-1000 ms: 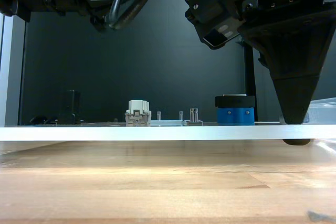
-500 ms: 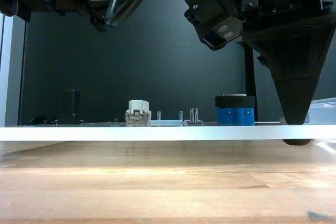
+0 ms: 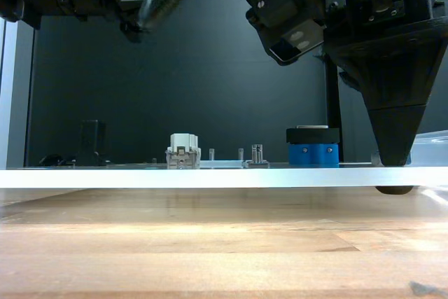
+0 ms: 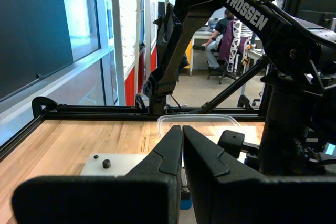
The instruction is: Unfasten the M12 fastener and place in the container
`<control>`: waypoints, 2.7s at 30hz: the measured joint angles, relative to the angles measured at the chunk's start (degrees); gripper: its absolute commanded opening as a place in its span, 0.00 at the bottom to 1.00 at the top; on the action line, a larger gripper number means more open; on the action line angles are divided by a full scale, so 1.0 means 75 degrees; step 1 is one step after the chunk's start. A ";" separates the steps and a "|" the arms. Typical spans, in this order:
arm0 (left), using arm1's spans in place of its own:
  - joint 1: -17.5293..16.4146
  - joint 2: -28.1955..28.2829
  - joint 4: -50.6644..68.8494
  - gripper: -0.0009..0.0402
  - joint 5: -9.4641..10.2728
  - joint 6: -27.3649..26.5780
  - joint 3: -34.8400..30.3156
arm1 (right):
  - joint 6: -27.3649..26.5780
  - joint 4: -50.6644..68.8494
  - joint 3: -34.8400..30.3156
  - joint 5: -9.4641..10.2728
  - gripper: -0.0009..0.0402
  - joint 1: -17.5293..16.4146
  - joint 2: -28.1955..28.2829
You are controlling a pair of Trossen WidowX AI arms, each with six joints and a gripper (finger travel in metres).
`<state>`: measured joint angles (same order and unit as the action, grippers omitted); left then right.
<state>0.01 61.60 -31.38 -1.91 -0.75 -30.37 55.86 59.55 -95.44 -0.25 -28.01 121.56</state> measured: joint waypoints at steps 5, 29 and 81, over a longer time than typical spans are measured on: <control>0.0000 0.0000 0.0003 0.02 0.0000 -0.0003 0.0000 | -0.1641 -0.0178 0.0000 0.0032 0.04 0.0000 0.0000; 0.0000 -0.0003 0.0003 0.02 0.0000 0.0000 0.0003 | -1.1232 0.0256 -0.0006 0.0015 0.04 0.0015 -0.0009; 0.0000 -0.0003 0.0003 0.02 0.0003 0.0000 0.0003 | -0.7938 0.0449 0.0061 -0.0015 0.52 -0.0032 -0.0871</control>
<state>0.01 61.58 -31.35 -1.89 -0.75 -30.35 -3.68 62.92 -94.98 -0.36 -28.25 115.02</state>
